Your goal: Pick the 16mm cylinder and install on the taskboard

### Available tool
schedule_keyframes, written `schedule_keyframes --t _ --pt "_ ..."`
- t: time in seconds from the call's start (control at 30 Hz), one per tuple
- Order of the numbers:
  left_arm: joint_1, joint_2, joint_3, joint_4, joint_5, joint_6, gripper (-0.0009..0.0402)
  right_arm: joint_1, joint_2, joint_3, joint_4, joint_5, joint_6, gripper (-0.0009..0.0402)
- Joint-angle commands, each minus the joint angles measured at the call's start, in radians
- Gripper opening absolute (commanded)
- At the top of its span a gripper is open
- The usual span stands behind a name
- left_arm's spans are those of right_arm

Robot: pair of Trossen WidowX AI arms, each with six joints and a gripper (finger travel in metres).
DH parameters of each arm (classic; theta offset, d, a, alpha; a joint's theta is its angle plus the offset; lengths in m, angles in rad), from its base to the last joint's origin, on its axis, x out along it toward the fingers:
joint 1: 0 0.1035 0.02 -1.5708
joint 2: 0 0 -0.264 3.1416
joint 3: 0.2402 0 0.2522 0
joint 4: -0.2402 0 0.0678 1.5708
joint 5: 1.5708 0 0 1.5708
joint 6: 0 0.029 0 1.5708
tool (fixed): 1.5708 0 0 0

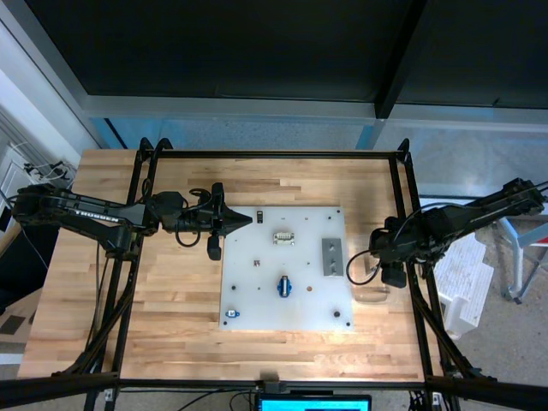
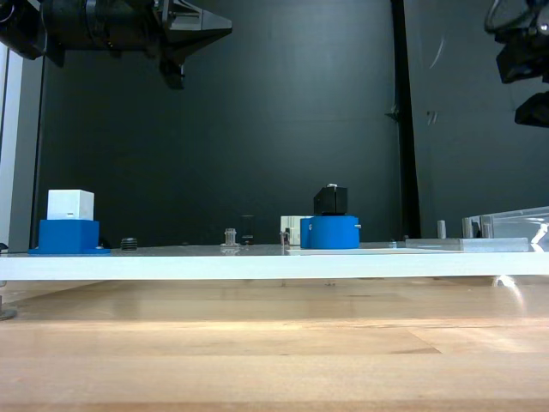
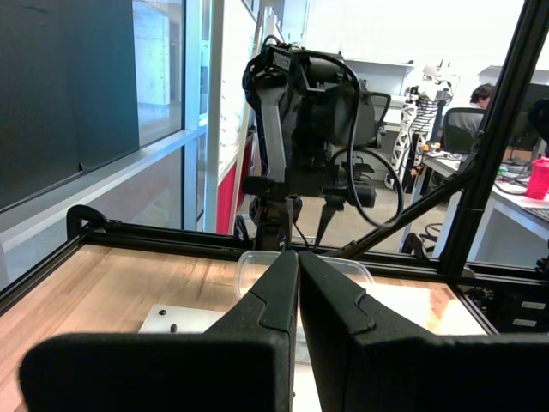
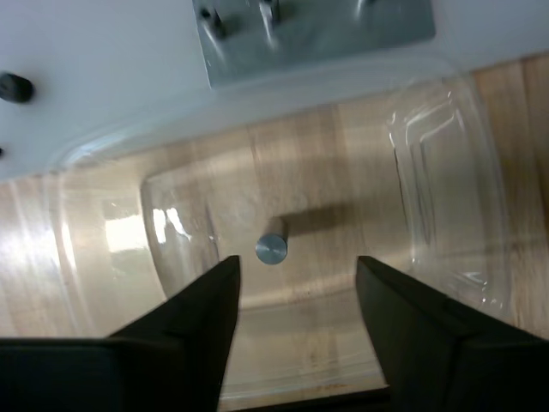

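Right gripper [image 4: 296,262], fingers spread over the tray's [image 4: 86,148] upright peg [image 4: 272,249], could topple it if off-centre; left gripper [image 3: 298,257], fingers pressed together, hangs above the board's [image 1: 257,295] left edge.

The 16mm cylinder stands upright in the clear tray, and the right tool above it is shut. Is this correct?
No: the right wrist view shows the right tool open above the 16mm cylinder, which does stand upright in the clear tray. The left tool, shut, hangs high near the taskboard's far left corner.

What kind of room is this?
Probably a robot lab: a framed wooden workbench, office desks and chairs behind. Left claw hangs shut over the white board; right claw open above the clear tray.
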Motion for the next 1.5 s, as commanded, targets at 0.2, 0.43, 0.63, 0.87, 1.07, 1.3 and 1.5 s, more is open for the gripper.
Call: schedule_keyframes --t 0.2,0.43,0.63,0.87,1.07,1.3,1.5 --pt "0.000 0.000 0.000 0.000 0.000 0.000 0.0000 0.029 0.083 -0.021 0.015 0.029 0.044 0.0242" --pt "0.000 0.000 0.000 0.000 0.000 0.000 0.0000 0.057 0.140 -0.021 0.048 0.053 0.060 0.0240" --pt "0.000 0.000 0.000 0.000 0.000 0.000 0.0000 0.072 0.163 -0.024 0.069 0.055 0.069 0.0240" --pt "0.000 0.000 0.000 0.000 0.000 0.000 0.0000 0.103 0.162 -0.062 0.101 0.063 0.085 0.0240" --pt "0.000 0.000 0.000 0.000 0.000 0.000 0.0000 0.110 0.162 -0.114 0.170 0.063 0.096 0.0240" --pt "0.000 0.000 0.000 0.000 0.000 0.000 0.0000 0.117 0.162 -0.176 0.238 0.059 0.100 0.0233" --pt "0.000 0.000 0.000 0.000 0.000 0.000 0.0000 0.121 0.162 -0.179 0.251 0.061 0.092 0.0201"
